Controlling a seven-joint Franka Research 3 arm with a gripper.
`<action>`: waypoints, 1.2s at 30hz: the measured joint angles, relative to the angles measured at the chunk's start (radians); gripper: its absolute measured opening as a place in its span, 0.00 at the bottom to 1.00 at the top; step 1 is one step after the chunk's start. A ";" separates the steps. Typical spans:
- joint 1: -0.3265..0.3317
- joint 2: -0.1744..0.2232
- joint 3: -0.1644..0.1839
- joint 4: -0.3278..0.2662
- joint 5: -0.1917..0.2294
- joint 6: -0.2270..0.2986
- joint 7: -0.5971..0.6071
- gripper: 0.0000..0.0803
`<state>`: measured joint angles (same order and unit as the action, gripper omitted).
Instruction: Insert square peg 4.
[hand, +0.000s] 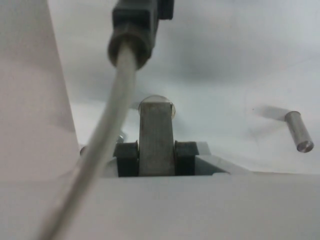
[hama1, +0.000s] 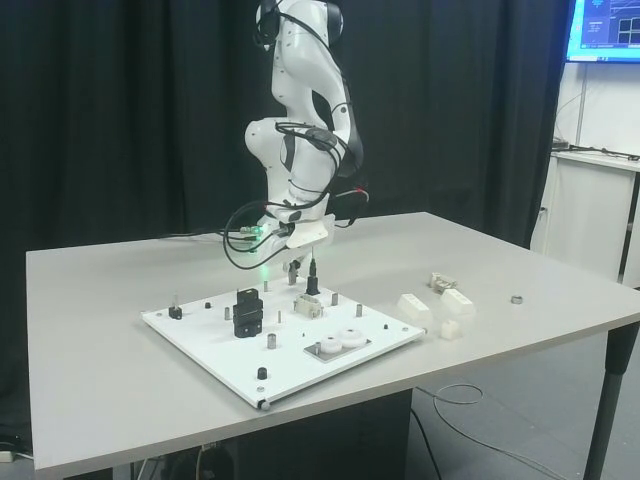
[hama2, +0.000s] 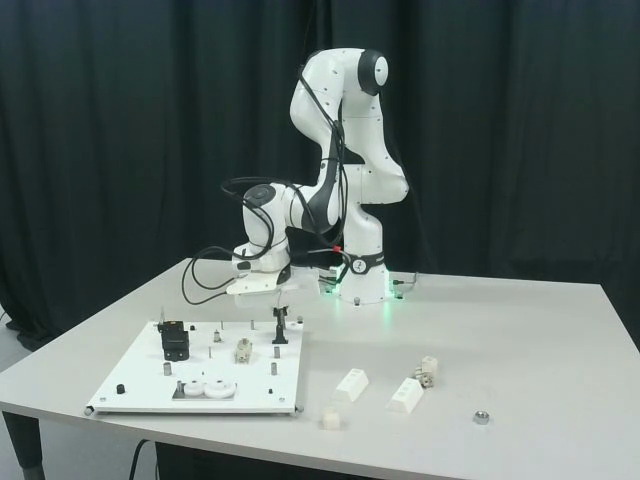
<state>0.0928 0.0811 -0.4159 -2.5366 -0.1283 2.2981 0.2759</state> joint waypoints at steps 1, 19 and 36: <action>0.000 0.001 0.000 0.000 0.000 0.000 0.000 0.19; 0.000 0.013 0.000 -0.001 -0.001 0.000 -0.001 0.19; 0.000 0.014 -0.001 -0.001 -0.001 0.002 -0.001 0.19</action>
<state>0.0928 0.0948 -0.4164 -2.5377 -0.1290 2.3006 0.2749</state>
